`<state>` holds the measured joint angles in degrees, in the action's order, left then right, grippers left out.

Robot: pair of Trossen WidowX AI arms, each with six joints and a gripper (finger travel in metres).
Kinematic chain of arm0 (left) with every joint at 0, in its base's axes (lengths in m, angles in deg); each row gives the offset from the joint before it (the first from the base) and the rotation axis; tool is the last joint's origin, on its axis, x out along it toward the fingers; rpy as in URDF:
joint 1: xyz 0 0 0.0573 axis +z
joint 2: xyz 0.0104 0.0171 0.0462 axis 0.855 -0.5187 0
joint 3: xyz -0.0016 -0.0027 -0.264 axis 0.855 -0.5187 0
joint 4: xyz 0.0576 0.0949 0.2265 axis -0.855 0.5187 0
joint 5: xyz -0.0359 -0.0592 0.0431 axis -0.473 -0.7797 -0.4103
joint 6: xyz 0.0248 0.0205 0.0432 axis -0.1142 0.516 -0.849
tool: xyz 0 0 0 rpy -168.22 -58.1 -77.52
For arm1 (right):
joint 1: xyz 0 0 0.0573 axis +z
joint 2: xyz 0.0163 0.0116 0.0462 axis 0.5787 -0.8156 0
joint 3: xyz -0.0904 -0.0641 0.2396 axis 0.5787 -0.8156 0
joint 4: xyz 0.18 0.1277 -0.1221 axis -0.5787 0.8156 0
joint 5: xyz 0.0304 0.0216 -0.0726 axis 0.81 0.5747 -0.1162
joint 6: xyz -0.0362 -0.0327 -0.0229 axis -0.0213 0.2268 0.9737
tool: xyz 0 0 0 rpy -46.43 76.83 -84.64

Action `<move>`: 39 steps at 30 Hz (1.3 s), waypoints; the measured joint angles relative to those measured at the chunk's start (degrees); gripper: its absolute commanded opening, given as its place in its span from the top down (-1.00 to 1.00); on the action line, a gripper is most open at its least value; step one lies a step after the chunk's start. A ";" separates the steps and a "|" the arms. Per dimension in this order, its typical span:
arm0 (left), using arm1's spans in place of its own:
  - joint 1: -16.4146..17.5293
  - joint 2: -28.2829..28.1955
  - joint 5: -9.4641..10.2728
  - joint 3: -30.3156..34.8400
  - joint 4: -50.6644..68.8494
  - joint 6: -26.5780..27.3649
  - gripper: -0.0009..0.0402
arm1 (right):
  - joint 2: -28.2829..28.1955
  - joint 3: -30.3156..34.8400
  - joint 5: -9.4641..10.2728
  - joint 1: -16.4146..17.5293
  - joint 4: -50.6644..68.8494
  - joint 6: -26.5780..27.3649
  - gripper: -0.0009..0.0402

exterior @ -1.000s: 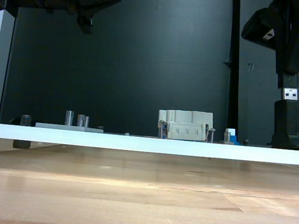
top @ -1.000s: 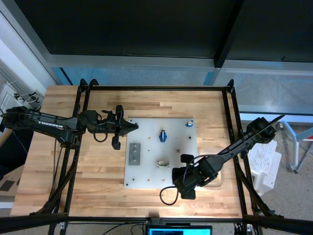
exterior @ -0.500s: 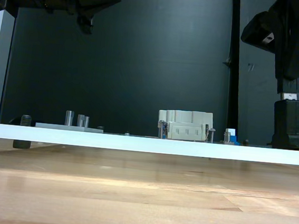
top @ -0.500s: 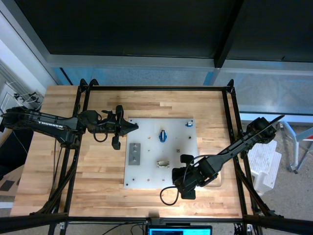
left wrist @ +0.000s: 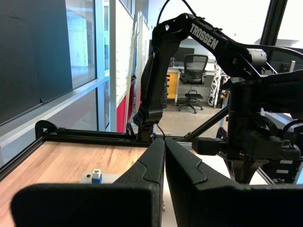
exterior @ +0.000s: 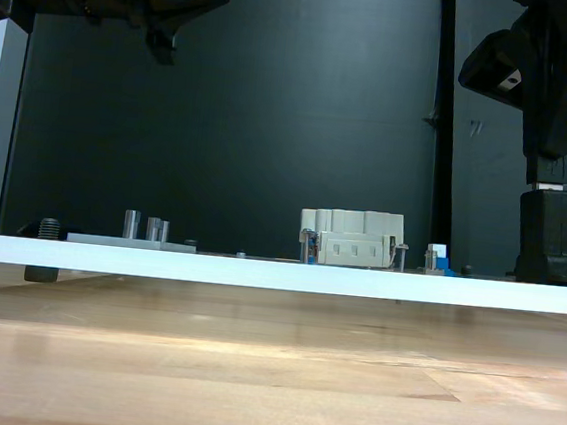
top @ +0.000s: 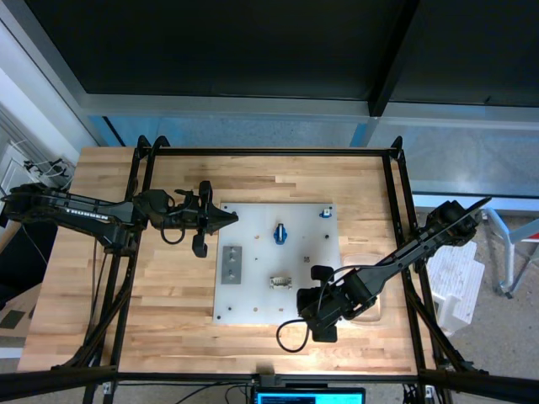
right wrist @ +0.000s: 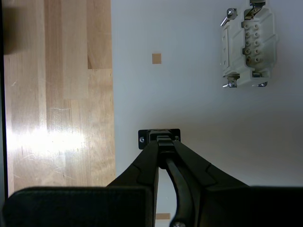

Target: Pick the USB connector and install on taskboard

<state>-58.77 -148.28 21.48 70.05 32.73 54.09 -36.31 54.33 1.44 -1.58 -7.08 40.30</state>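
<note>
From above, we see the left claw (top: 229, 217) hanging by one edge of the flat white square taskboard (top: 253, 252), which lies on the pale wooden desk (top: 168, 337). The right claw (top: 318, 313) points down with the board's near corner beneath it.

At desk level, the small dark USB connector (exterior: 545, 185) juts straight down from the right claw (exterior: 547, 168). Its silver tip meets the upright black socket fitting (exterior: 552, 238) directly below.

On the left wrist camera, the left claw (left wrist: 164, 142) is clenched on nothing, its fingers pressed together.

On the right wrist camera, the right claw (right wrist: 163, 147) grasps the USB connector (right wrist: 162, 139) just over the fitting (right wrist: 143, 138). The silver multi-pin socket (right wrist: 248, 45) sits well ahead and to one side.
</note>
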 measured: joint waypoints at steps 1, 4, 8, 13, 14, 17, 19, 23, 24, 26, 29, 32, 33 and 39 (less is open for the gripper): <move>0.00 0.00 0.00 0.00 0.00 0.00 0.96 | -0.02 0.00 0.07 0.00 0.00 0.00 0.96; 0.00 0.00 0.00 0.00 0.00 0.00 0.96 | -0.04 -0.02 0.11 -0.02 0.00 -0.02 0.96; 0.00 0.00 0.00 0.00 0.00 0.00 0.96 | -0.09 0.02 0.22 -0.02 0.04 -0.02 0.96; 0.00 0.00 0.00 0.00 0.00 -0.02 0.96 | -0.15 0.26 0.31 0.00 0.28 -0.02 0.96; 0.00 0.00 0.00 0.00 0.00 -0.02 0.96 | -0.15 0.28 0.31 0.02 0.31 -0.04 0.96; 0.00 0.00 0.00 0.00 0.00 -0.02 0.96 | -0.17 0.42 0.31 0.07 0.42 -0.04 0.96; 0.00 0.00 0.00 0.00 0.00 0.00 0.96 | -0.24 0.55 0.33 0.07 0.50 -0.04 0.95; 0.00 0.00 0.00 0.00 0.00 0.00 0.96 | -0.24 0.66 0.35 0.09 0.55 -0.04 0.95; 0.00 0.00 0.00 0.00 0.00 0.00 0.96 | -0.24 0.66 0.37 0.09 0.52 -0.07 0.95; 0.00 0.00 0.00 0.00 0.00 0.00 0.96 | -0.22 0.76 0.46 0.09 0.55 -0.09 0.95; 0.00 0.00 0.00 0.00 0.00 0.00 0.96 | -0.24 0.98 0.52 0.09 0.72 -0.09 0.95; 0.00 0.00 0.00 0.00 0.00 0.00 0.96 | -0.24 0.98 0.55 0.09 0.70 -0.07 0.91; 0.00 0.00 0.00 0.00 0.00 0.00 0.96 | -0.24 0.98 0.55 0.09 0.70 -0.07 0.88; 0.00 0.00 0.00 0.00 0.00 -0.02 0.96 | -0.24 0.98 0.92 0.11 0.66 -0.26 0.62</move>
<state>-58.77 -148.28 21.48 70.05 32.73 54.07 -36.55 55.32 2.36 -1.47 -6.42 40.04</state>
